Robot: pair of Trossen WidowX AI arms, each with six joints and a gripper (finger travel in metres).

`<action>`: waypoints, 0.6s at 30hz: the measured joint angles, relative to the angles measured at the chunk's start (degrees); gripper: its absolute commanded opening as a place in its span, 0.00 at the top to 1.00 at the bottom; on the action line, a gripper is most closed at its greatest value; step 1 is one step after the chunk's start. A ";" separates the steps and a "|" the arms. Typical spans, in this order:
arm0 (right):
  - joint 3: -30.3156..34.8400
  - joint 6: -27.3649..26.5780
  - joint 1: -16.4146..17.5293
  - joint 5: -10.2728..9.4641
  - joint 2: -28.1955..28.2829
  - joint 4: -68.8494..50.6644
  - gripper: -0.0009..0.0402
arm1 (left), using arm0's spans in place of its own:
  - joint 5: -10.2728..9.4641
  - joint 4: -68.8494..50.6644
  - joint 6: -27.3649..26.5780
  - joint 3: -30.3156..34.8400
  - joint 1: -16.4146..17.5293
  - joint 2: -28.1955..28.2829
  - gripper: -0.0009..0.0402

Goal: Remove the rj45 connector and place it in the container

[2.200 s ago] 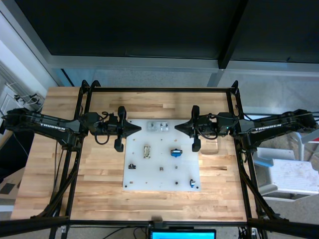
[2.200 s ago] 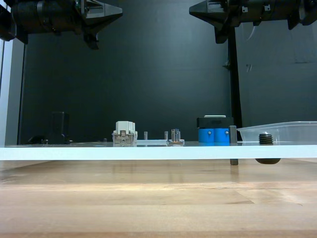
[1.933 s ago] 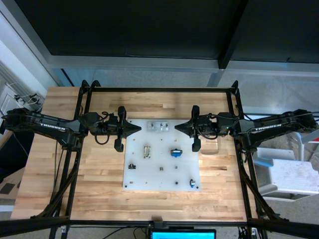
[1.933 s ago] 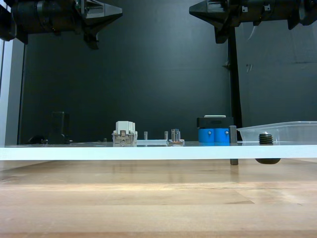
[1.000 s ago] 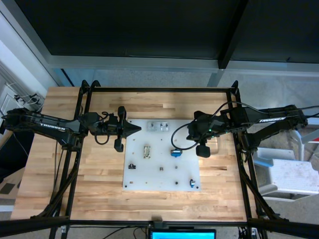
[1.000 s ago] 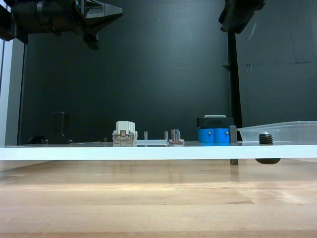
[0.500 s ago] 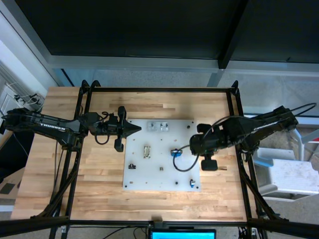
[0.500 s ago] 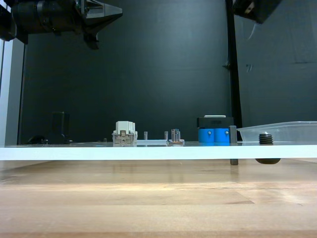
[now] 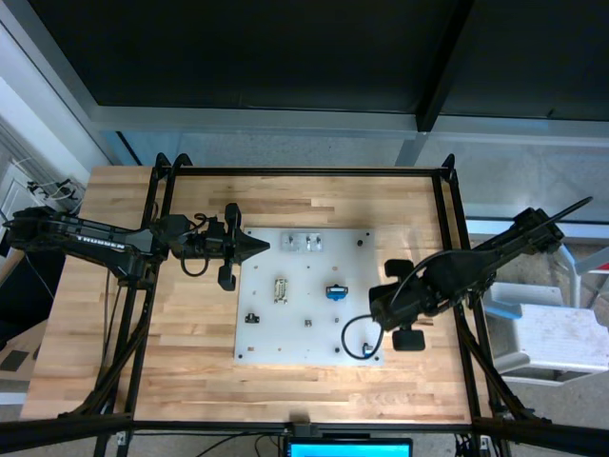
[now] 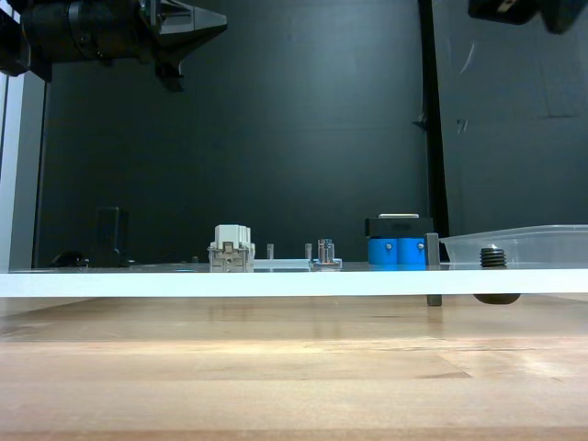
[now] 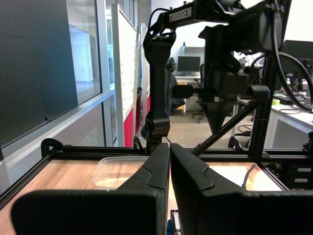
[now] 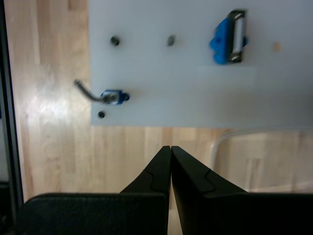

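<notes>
Clenched on nothing, the right gripper hangs high over the wooden table just off the white board, near both the rj45 connector, plugged in at the board's near right corner, and the container. Best next: part the jaws, centre over the tiny connector, descend squarely. The left gripper, likewise clenched, sits parked high by the board's far left edge.

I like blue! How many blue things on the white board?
2: a bright-blue block near the middle of the white board, a small blue socket at its near right corner; left gripper is shut at its left edge, right gripper, shut, hovers near the socket.
</notes>
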 measured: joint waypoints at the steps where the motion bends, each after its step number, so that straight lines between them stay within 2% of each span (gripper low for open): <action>1: 0.00 0.44 0.44 -0.33 0.39 0.00 0.98 | 0.00 -0.02 0.00 -0.02 0.00 0.00 0.98; 10: -0.02 4.11 5.11 -0.46 3.19 0.68 0.97 | 0.00 0.00 0.00 0.00 0.00 0.00 0.98; 16: -0.17 6.49 7.41 -0.15 4.92 1.86 0.87 | 0.00 0.00 0.00 0.00 0.00 0.00 0.98; 18: -0.22 7.48 7.85 0.55 5.22 2.36 0.82 | -0.02 -0.02 -0.02 -0.02 0.00 0.00 0.98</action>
